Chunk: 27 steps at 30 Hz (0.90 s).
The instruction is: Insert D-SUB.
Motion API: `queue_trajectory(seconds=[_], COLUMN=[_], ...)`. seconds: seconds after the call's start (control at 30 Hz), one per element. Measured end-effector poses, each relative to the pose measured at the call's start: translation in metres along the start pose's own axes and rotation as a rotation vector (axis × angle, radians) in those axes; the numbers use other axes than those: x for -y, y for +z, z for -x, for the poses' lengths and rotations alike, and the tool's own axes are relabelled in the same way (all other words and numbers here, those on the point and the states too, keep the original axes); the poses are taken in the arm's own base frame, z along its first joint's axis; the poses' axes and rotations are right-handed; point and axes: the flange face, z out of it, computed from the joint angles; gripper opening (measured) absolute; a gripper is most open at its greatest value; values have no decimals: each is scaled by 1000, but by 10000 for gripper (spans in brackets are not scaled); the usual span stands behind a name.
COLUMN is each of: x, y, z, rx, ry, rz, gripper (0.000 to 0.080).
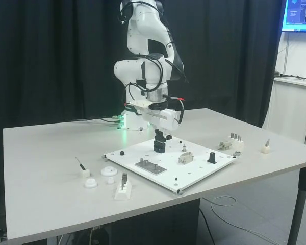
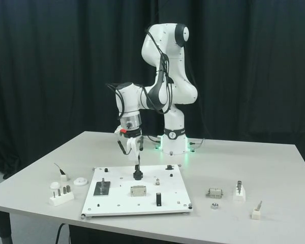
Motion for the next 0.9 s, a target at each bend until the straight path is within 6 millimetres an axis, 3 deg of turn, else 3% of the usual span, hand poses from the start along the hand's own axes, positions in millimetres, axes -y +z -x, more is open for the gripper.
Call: queue_trajectory(seconds=[0.9], x=[-4], y=[0], z=[-6], rx=[-2], ry=[6], rz=[17], gripper=[379])
